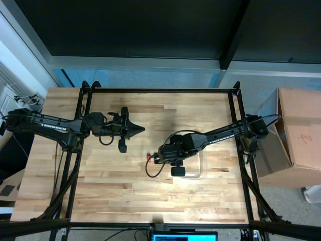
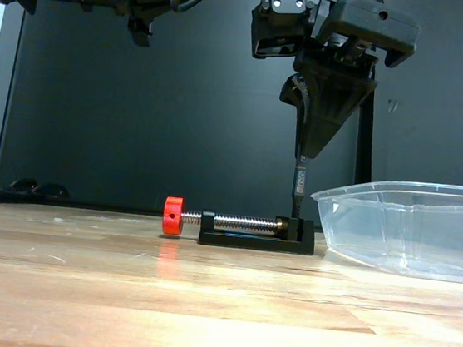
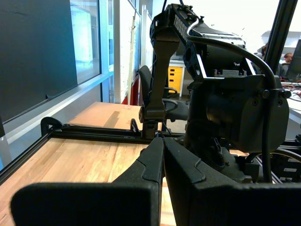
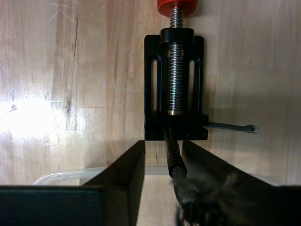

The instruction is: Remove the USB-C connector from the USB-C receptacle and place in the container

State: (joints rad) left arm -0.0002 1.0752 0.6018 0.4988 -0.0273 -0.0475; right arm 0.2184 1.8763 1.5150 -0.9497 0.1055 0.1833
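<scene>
Looking down from the high view, I see my left pincer hanging above the wooden table left of the middle, tips toward the centre. My right pincer reaches in to a small red knob, with the clear container just beside it. In the low view my right pincer points straight down onto the top of the USB-C connector. The connector is a slim dark stick with a grey band, standing upright with its lower end at the end of the black clamp block. How deep it sits in its seat I cannot tell. The container's rim stands just beside that block. In the left wrist view my left pincer's fingers are pressed flat together with nothing between them. In the right wrist view my right pincer's fingers stand apart on either side of the connector, a gap showing beside it. It leaves the block as a thin dark rod and widens into a blurred dark cable.
</scene>
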